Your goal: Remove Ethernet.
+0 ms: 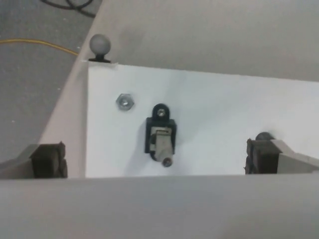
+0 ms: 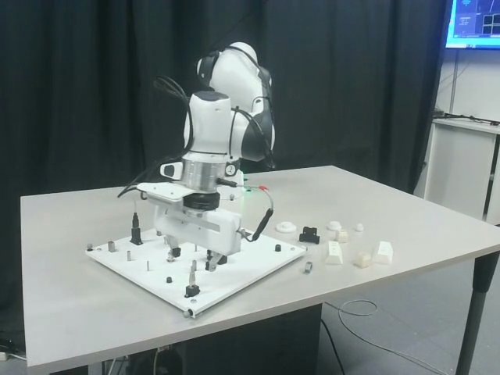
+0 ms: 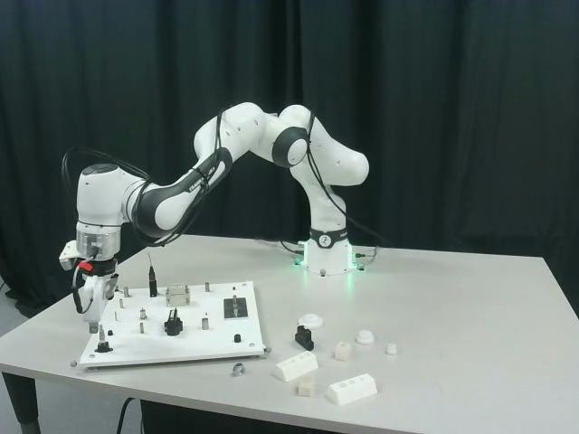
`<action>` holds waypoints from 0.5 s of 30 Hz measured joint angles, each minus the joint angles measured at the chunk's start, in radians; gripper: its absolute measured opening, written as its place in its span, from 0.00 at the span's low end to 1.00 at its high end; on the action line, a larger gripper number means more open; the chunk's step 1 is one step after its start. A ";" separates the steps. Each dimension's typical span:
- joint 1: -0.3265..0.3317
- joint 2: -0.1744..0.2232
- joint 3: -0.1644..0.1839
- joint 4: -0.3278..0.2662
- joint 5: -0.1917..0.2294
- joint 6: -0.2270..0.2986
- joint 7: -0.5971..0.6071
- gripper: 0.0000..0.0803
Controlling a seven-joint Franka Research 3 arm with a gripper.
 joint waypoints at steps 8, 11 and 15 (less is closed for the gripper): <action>0.005 0.000 0.000 0.002 0.009 0.000 0.054 1.00; 0.005 0.000 0.000 0.002 0.011 0.000 0.059 1.00; 0.004 0.000 0.000 0.002 0.018 -0.001 0.061 1.00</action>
